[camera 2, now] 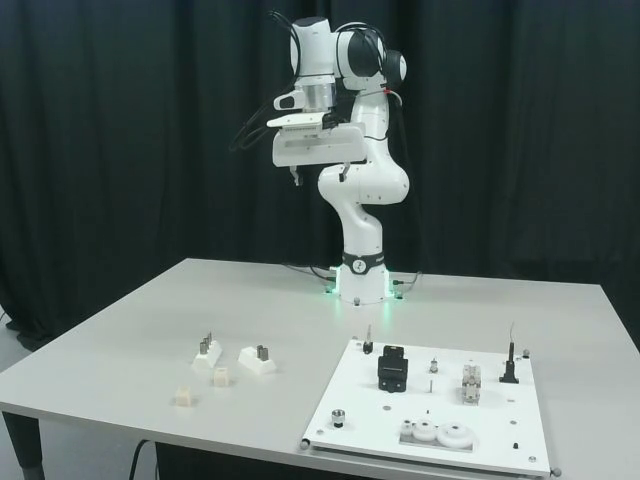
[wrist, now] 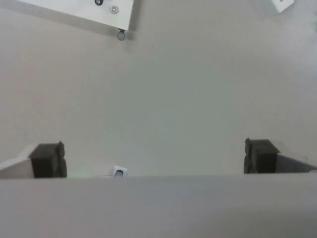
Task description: Pick square peg 3.
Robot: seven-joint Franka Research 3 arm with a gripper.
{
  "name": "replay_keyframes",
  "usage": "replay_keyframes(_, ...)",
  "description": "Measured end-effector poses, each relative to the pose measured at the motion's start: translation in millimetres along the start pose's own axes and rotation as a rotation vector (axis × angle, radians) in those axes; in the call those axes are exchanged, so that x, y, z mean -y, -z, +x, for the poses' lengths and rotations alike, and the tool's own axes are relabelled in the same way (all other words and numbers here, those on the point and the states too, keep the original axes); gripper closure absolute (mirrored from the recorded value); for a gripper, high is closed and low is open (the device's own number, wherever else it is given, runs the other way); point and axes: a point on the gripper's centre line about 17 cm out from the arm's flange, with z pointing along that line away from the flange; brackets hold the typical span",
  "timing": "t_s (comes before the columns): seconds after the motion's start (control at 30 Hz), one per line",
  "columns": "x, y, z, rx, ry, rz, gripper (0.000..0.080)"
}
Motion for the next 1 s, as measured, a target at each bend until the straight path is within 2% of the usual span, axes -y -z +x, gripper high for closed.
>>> replay_keyframes(1.0,-2.6,-2.0,7.6,0.013,0.012,0.003,0.0003)
